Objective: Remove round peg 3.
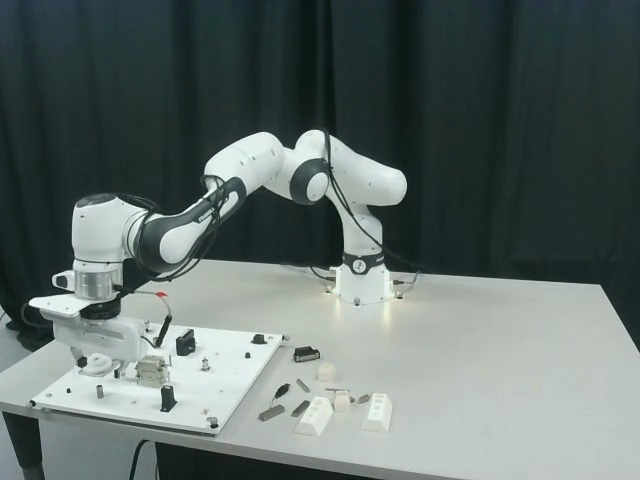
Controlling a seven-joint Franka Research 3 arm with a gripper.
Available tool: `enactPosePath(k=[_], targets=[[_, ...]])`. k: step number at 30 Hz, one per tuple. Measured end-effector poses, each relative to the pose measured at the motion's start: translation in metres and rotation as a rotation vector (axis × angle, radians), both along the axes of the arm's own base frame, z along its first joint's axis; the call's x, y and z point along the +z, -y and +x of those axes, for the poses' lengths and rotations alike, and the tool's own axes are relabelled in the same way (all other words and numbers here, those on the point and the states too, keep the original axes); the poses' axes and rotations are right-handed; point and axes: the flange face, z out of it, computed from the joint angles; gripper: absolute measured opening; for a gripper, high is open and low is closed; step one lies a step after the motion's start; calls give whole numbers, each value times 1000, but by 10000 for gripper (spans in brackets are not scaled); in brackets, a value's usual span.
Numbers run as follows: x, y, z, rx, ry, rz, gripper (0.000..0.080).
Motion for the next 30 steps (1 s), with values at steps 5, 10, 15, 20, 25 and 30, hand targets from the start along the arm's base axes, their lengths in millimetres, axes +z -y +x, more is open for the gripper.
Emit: enactPosePath(k=[5,10,15,20,25,30], targets=[[-5,2,0,-5,7,5,800],[-9,3,1,-6,12,3,800],[-14,5,3,-6,20,0,800],[-18,6,4,-6,26,-6,800],[-21,7,4,5,32,-12,800],[-22,8,3,13,31,-14,800]])
